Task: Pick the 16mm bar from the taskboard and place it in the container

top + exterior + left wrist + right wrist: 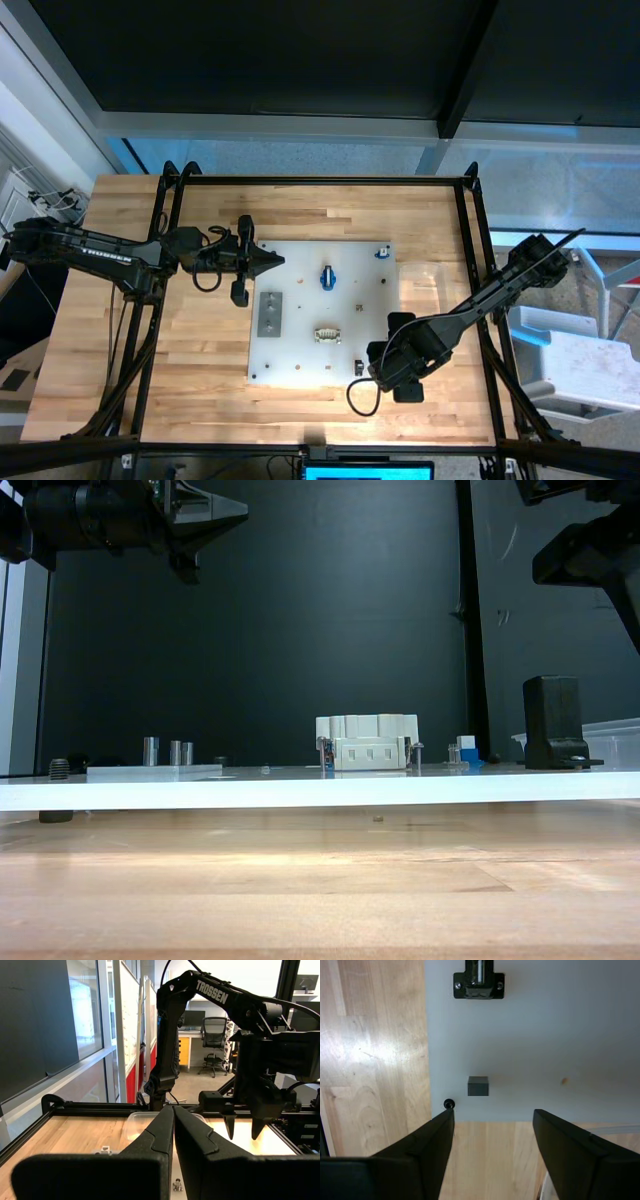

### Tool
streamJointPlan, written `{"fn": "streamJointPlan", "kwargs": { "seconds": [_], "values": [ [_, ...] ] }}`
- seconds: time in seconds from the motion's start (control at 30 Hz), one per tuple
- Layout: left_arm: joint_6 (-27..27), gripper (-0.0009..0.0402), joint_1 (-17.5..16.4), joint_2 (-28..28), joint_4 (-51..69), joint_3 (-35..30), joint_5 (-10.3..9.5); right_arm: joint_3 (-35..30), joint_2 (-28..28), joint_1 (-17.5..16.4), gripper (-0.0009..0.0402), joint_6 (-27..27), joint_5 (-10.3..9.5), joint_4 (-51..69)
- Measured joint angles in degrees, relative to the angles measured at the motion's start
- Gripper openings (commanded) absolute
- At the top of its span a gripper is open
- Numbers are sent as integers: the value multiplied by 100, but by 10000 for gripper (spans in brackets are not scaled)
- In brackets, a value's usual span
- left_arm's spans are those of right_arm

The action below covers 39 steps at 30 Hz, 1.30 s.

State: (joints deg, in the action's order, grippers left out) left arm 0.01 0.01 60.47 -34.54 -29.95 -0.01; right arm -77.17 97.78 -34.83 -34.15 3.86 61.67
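Note:
The white taskboard [300,365] lies mid-table with a grey holed block [270,312], blue knob [328,277] and beige connector [325,335]. In the right wrist view the 16mm bar [478,1086] is a small grey square piece standing on the board near its corner. My right gripper [493,1117] hangs open above that corner, the bar just beyond its fingertips and untouched. The clear container [432,285] sits on the wood right of the board. My left gripper [272,262] is shut and empty, held high over the board's back left edge.
A small black part [478,982] stands on the board beyond the bar, and a black screw [449,1104] marks the corner. Three silvery pegs [175,752] rise from the grey block. A black frame [470,260] surrounds the table.

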Motion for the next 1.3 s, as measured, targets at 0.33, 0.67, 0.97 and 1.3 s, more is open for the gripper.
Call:
{"fn": "streamJointPlan", "kwargs": {
  "seconds": [0.33, 0.67, 0.97, 1.3],
  "values": [
    [0, 0, 0, 0, 2, 0, 0, 111, 136, -4, 246, 37, 107, -162],
    [0, 0, 0, 2, 2, 2, 0, 431, 138, -20, 247, 35, 107, -568],
    [0, 0, 0, 2, 2, 0, -2, 444, 308, -44, 246, 48, 109, -638],
    [0, 0, 0, 0, 2, 0, 0, 459, 417, -66, 246, 61, 109, -737]
  ]
}}
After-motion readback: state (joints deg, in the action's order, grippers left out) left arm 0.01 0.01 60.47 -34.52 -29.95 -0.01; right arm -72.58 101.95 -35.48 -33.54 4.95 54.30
